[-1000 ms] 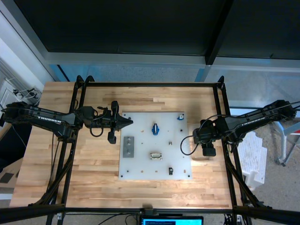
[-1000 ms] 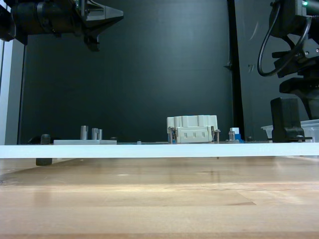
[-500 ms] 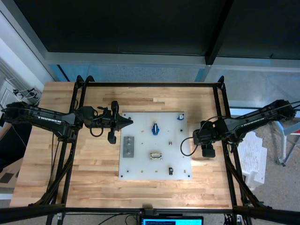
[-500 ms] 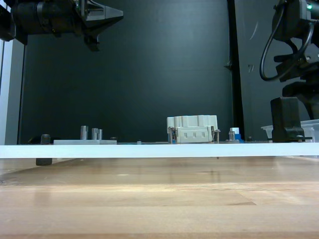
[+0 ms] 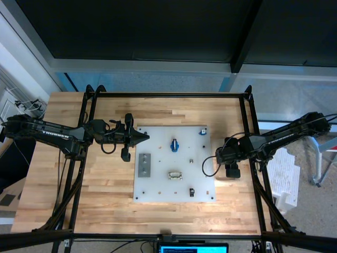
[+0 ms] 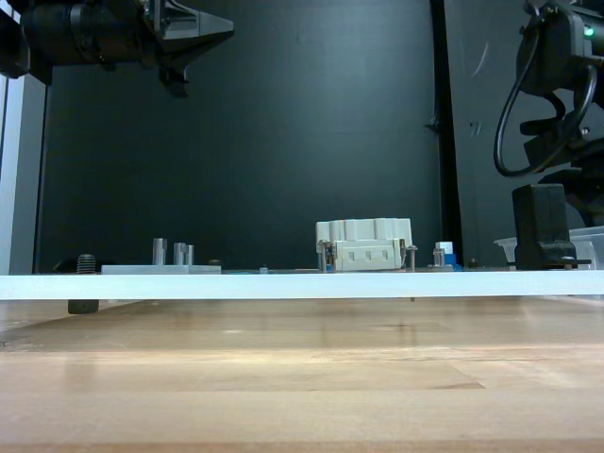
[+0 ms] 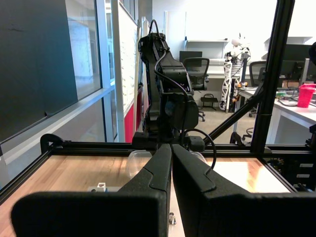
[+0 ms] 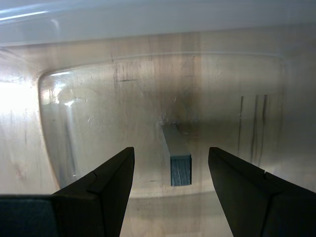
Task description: Pick the 16mm bar and install on taskboard
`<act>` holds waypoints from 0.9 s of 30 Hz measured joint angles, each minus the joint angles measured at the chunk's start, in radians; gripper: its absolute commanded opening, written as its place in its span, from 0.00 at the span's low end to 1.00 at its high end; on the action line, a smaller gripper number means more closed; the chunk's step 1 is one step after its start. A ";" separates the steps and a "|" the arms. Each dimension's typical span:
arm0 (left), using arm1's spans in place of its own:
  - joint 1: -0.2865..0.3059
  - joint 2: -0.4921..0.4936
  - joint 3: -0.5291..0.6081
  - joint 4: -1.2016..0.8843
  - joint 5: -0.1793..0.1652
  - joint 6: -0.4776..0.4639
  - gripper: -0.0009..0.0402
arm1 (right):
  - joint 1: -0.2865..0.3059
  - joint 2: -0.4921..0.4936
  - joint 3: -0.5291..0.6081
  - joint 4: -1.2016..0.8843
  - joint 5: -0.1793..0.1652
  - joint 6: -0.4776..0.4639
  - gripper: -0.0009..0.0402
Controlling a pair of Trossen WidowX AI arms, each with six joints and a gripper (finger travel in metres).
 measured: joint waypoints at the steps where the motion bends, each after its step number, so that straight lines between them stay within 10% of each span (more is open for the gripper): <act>1: 0.000 0.000 0.000 0.000 0.000 0.000 0.02 | 0.000 0.001 0.000 0.000 0.000 0.000 0.53; 27: 0.000 0.000 0.000 0.000 0.000 0.000 0.02 | -0.001 -0.005 0.000 0.003 0.001 0.001 0.13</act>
